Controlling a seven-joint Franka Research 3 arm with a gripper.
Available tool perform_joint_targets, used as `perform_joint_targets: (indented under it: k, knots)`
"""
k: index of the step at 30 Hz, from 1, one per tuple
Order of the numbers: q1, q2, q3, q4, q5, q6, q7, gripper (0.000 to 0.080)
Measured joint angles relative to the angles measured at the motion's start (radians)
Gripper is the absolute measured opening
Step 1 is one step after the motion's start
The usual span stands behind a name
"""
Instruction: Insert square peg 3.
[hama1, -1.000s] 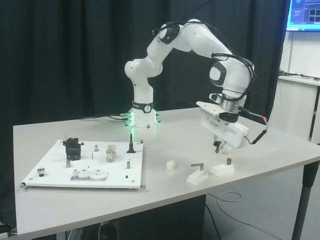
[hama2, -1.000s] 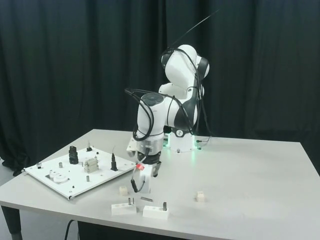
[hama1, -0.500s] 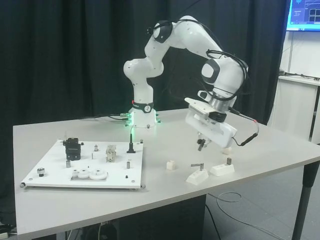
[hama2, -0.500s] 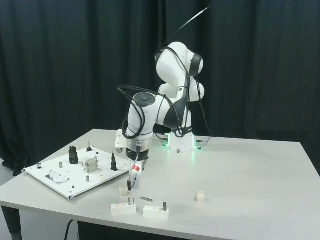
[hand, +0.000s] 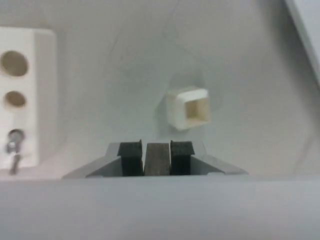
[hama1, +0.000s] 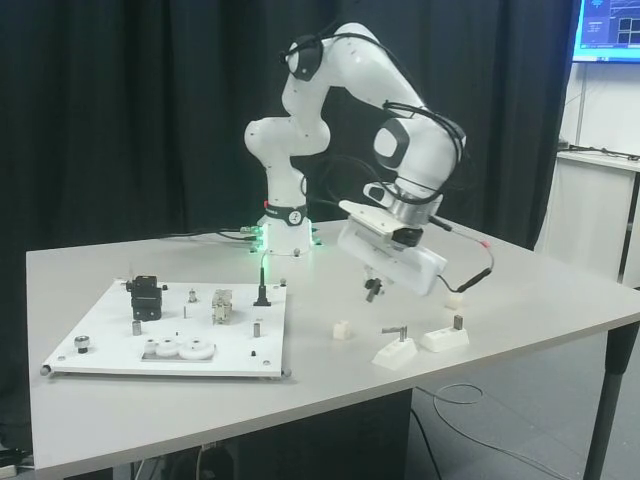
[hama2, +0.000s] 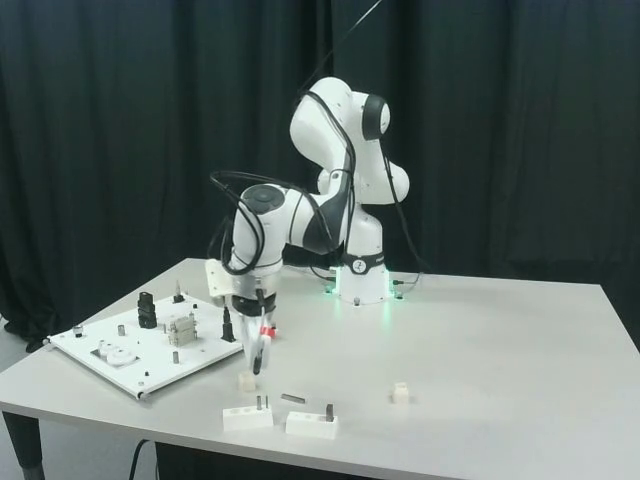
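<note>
1. the white arm (hama1: 330, 70) rises from its base, arches high, then bends down and forward.
2. the wrist is tilted, and the pincer (hama1: 371, 291) points down, held above the bench.
3. the pincer fingers (hand: 131, 157) are clamped on a dark peg (hand: 157, 159).

Both room views look evenly lit from overhead, so we get soft shadows on the table (hama1: 520, 290) and a black curtain (hama2: 120, 130) soaking up light. Green glow at the arm's base (hama1: 284, 232). The wrist view is soft all over, and we see the hand (hand: 157, 158) blurred along with everything else.
</note>
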Motion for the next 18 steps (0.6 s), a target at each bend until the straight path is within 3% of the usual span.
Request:
perform_joint_targets:
  k: [9, 18]
  knots:
    - [-0.035, -0.045, -0.009, -0.076, -0.025, 0.038, -0.114, 0.0116]
    - [-0.076, -0.101, -0.034, -0.170, -0.026, 0.136, -0.303, 0.0116]
